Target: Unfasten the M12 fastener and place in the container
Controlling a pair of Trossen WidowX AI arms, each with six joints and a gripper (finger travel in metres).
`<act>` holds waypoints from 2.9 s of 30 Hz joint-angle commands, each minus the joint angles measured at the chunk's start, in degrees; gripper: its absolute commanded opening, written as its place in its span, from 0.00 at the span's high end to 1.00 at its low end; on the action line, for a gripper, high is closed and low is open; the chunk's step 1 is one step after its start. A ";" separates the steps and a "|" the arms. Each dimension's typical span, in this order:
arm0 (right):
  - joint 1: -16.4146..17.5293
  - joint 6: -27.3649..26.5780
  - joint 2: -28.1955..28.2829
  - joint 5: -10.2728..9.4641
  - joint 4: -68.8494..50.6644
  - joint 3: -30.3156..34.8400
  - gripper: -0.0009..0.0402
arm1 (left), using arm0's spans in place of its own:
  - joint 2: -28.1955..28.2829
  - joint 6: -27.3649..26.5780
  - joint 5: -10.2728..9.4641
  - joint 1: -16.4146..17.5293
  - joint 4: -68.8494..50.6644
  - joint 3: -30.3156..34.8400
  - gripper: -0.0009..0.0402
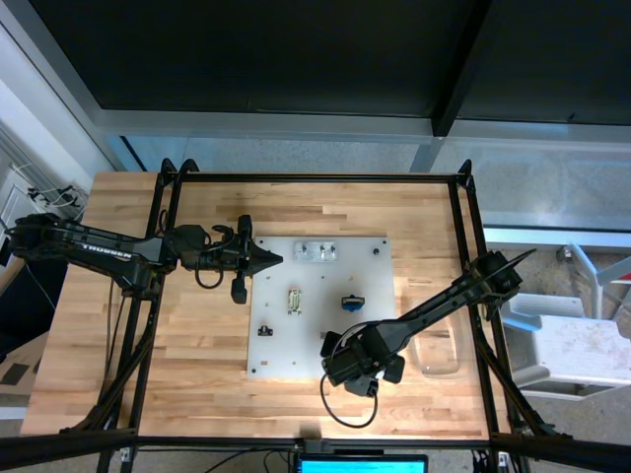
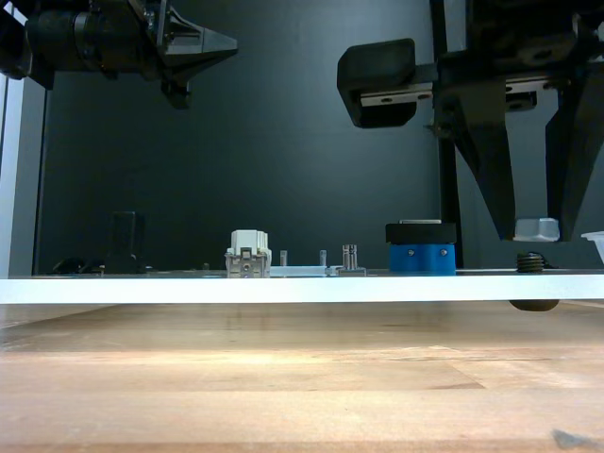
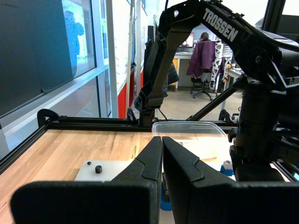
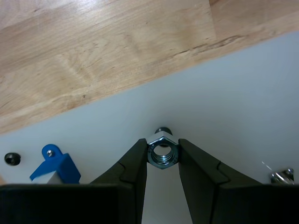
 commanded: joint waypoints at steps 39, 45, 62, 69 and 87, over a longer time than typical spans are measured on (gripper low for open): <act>3.08 55.30 -31.71 0.09 -2.67 -27.10 0.97 | 0.02 0.00 0.00 0.00 0.02 0.02 0.98; 5.01 59.56 -37.18 0.11 -3.15 -31.98 0.98 | 0.02 0.00 0.00 0.00 0.02 0.02 0.98; 11.67 71.56 -45.99 0.02 -7.10 -39.08 0.97 | 0.02 0.00 0.02 0.00 0.02 0.02 0.98; 11.80 73.70 -45.92 0.04 -6.84 -39.34 0.97 | 0.02 0.00 0.00 0.00 0.02 0.02 0.98; 11.82 73.53 -45.86 -0.07 -7.48 -39.39 0.69 | 0.02 0.00 0.02 0.00 0.02 0.02 0.98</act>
